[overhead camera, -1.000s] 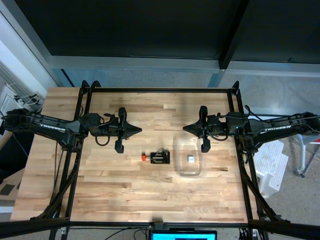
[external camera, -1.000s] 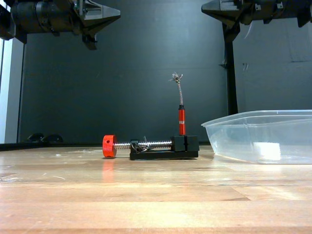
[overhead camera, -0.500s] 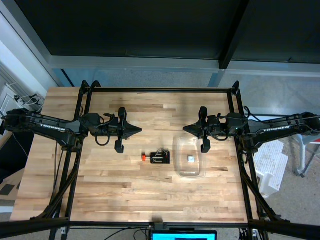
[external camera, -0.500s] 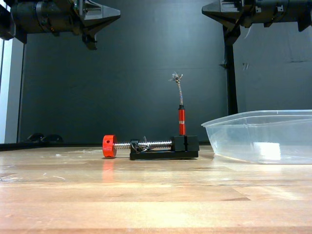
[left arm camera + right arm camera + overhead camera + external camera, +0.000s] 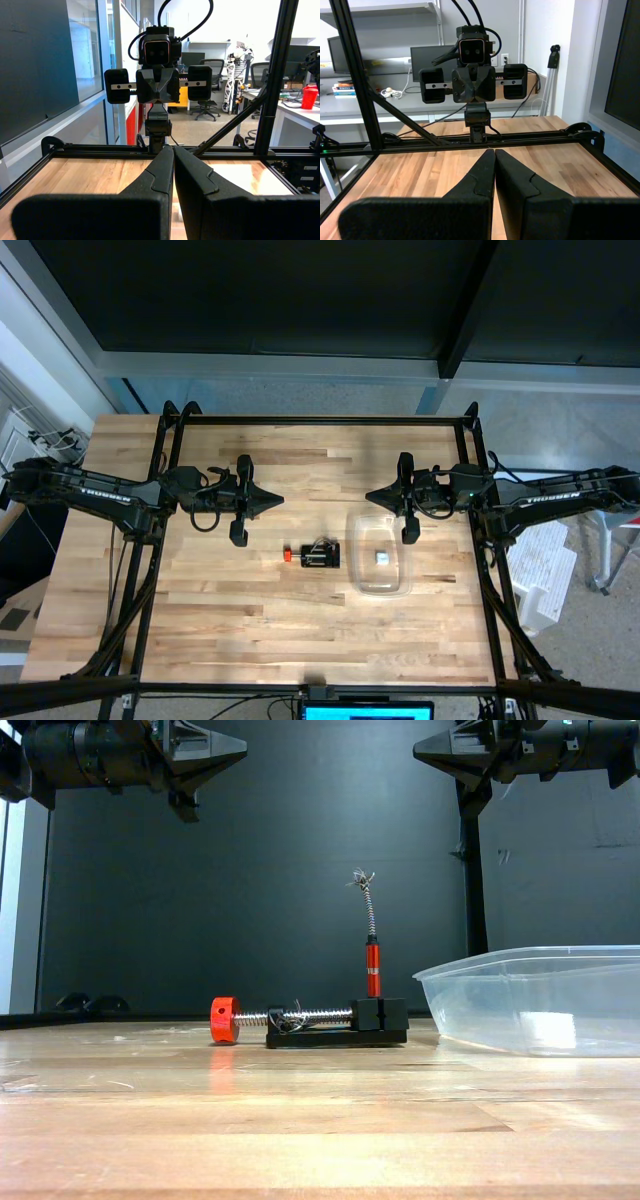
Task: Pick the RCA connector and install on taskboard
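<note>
Two task items, two grippers and one tray, listed from the near edge outward.

1. Table (image 5: 250, 640): wooden planks, carrying everything below.
2. Tray (image 5: 392, 582): clear plastic, sitting right of the table's middle and holding item 3.
3. Connector (image 5: 381, 557): a tiny silvery piece lying loose on the tray floor, apart from every wall. It is looking light, stiff and smooth, so it is likely to slip from a loose pinch. The best hold is probably across its two sides, coming straight down so the fingers are clearing the tray walls.
4. Board (image 5: 322, 556): a small black block sitting at 9 o'clock of the tray, just beside it and not touching. Its red knob (image 5: 287, 555) is pointing away from the tray, and a thin spring wire (image 5: 369, 915) is standing up from it. No connector is fitted yet.
5. Right gripper (image 5: 370, 497): hanging high at 12 o'clock of the tray, its fingers (image 5: 512, 182) pressing together on nothing.
6. Left gripper (image 5: 280, 500): hanging high at 11 o'clock of the board, its fingers (image 5: 155, 175) likewise pressing together on nothing.
</note>
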Available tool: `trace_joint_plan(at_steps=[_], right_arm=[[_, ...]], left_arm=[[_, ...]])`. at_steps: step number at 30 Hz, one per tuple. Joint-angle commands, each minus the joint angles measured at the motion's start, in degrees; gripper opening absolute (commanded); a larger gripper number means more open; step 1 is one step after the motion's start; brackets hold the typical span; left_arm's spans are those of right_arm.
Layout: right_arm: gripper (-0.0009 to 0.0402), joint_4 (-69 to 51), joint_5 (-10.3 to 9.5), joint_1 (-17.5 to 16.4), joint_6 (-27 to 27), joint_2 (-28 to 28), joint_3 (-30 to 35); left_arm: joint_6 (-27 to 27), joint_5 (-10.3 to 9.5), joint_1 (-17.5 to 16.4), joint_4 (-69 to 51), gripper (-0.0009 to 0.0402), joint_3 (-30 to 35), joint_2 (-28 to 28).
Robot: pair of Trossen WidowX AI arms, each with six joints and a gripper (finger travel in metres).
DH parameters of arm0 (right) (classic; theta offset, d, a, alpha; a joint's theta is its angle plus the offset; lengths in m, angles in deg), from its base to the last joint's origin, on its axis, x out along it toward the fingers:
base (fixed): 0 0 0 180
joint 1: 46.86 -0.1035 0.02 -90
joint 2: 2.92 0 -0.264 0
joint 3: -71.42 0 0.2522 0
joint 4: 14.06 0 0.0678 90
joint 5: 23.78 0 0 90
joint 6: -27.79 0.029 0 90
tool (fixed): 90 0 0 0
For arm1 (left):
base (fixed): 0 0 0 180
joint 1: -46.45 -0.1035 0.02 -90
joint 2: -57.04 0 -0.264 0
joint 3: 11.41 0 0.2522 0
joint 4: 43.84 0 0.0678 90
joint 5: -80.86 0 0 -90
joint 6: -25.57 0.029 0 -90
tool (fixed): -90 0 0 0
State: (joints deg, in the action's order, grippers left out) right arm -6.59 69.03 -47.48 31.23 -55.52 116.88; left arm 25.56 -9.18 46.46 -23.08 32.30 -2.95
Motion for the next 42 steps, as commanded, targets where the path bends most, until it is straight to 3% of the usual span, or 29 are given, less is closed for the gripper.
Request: trace_joint_plan(at_steps=[1, 42], right_arm=[[0.0, 0.1, 0.13, 0.0, -0.2, 0.0, 0.0], [0.0, -1.3, 0.15, 0.0, -0.5, 0.0, 0.0]], left_arm=[[0.0, 0.0, 0.0, 0.0, 0.0, 0.0, 0.0], [0.0, 0.0, 0.0, 0.0, 0.0, 0.0, 0.0]])
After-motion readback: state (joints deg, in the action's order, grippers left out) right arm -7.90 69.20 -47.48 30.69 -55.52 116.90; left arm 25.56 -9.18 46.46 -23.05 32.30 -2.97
